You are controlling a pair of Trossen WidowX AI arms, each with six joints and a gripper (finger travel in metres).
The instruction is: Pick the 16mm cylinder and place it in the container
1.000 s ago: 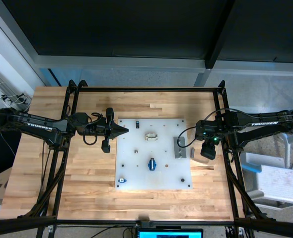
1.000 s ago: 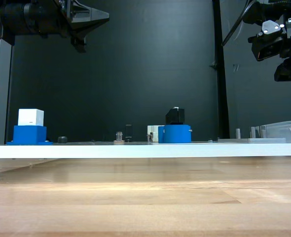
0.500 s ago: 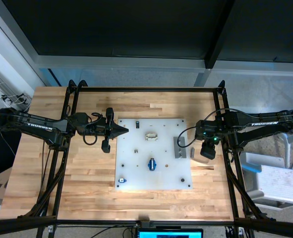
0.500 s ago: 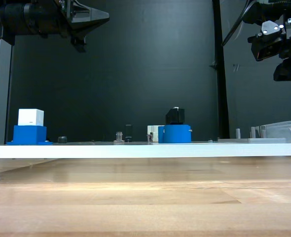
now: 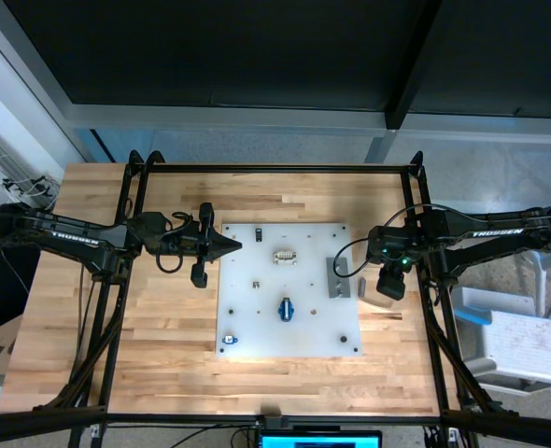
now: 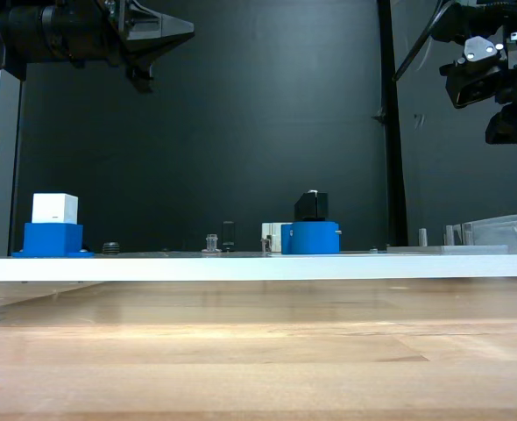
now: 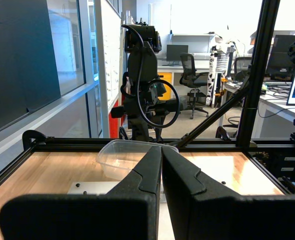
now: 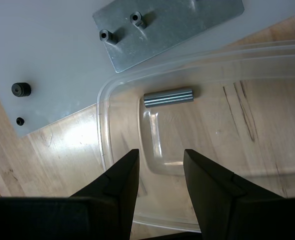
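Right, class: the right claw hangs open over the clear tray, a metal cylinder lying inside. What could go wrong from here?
1. The cylinder lies on its side in the container; a knock could roll it.
2. The right claw, open, hangs over the thin clear container, so a dip might catch its rim.
The left claw, shut, is parked high over the board's left edge: little risk.

Left gripper (image 7: 161, 150): held at the board's (image 5: 257, 317) left edge; low view cuts off its arm.
Right gripper (image 8: 160, 156): covers most of the container (image 8: 103, 125) in my high view.
16mm cylinder (image 8: 168, 96): I can't find it from above.
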